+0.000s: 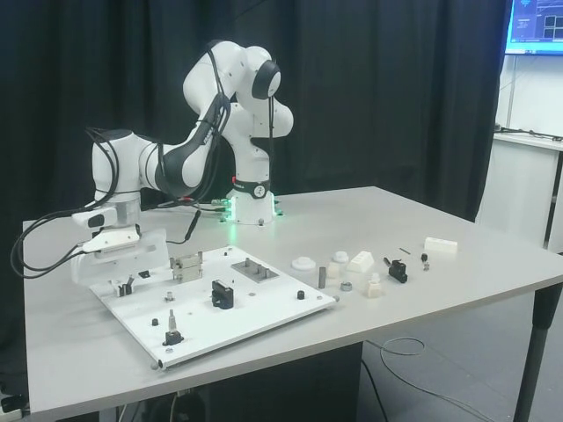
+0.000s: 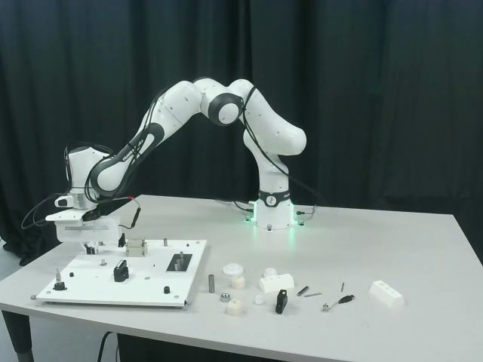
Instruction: Remove round peg 2.
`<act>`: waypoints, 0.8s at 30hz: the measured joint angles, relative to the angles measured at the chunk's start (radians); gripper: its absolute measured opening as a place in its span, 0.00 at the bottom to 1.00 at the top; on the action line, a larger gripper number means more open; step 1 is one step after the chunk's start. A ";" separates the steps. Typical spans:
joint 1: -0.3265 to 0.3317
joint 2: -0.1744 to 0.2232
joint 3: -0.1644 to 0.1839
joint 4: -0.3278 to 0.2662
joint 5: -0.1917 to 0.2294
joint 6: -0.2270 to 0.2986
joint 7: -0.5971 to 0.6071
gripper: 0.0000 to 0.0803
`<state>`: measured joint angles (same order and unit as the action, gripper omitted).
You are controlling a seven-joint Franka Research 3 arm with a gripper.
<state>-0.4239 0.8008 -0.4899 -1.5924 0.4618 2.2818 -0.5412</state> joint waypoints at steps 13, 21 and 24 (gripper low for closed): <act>0.000 0.002 0.000 0.006 0.003 -0.007 0.000 0.08; 0.000 0.003 -0.003 0.017 0.003 -0.025 0.000 0.08; 0.000 0.002 -0.009 0.030 0.002 -0.050 0.000 0.08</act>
<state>-0.4234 0.8032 -0.4986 -1.5622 0.4634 2.2321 -0.5411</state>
